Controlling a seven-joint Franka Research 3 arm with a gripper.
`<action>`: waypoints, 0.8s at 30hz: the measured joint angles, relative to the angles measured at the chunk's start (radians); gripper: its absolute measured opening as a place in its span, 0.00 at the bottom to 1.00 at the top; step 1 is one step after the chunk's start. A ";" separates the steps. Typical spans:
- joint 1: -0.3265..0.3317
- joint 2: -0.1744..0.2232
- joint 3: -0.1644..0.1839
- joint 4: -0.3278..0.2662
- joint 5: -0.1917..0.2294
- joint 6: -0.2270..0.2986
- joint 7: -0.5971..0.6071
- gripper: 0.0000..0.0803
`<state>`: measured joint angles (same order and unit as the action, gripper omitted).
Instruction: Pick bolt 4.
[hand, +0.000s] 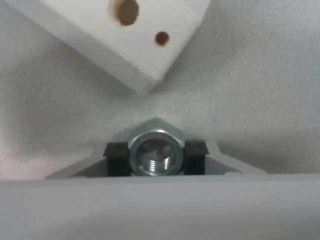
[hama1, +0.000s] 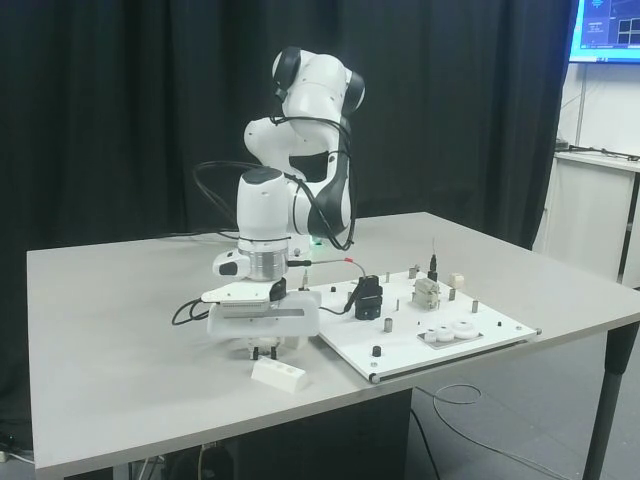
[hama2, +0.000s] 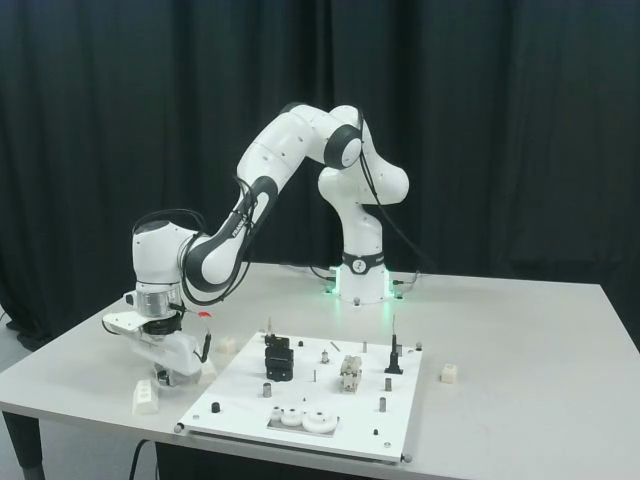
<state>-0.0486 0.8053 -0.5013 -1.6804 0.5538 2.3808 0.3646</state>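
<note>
The white arm (hama2: 300, 150) rises from its base (hama2: 362, 285) at the far side of the surface, bends over at the elbow and reaches down toward the near left corner. The wrist (hama1: 262, 225) points straight down. The gripper (hand: 156, 159) hangs low, its black pads (hand: 116, 159) clamped on a bolt.

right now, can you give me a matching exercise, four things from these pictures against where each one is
Things:
1. bolt
2. white block with holes
3. white board
4. small white cube

Places:
A. alone on the grey table, off the board's far side from the gripper
B. lying flat on the table, carrying many small parts
C. clamped between the black pads of the gripper
D. on the table just beside the gripper, off the board

Pairs: 1-C, 2-D, 3-B, 4-A
</note>
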 joint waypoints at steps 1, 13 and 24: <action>0.000 0.000 0.000 0.002 0.000 -0.002 0.000 0.28; -0.010 0.000 -0.016 0.070 -0.002 -0.086 0.000 0.28; -0.015 0.000 -0.034 0.109 -0.003 -0.128 0.001 0.28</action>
<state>-0.0632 0.8052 -0.5352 -1.5718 0.5503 2.2529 0.3659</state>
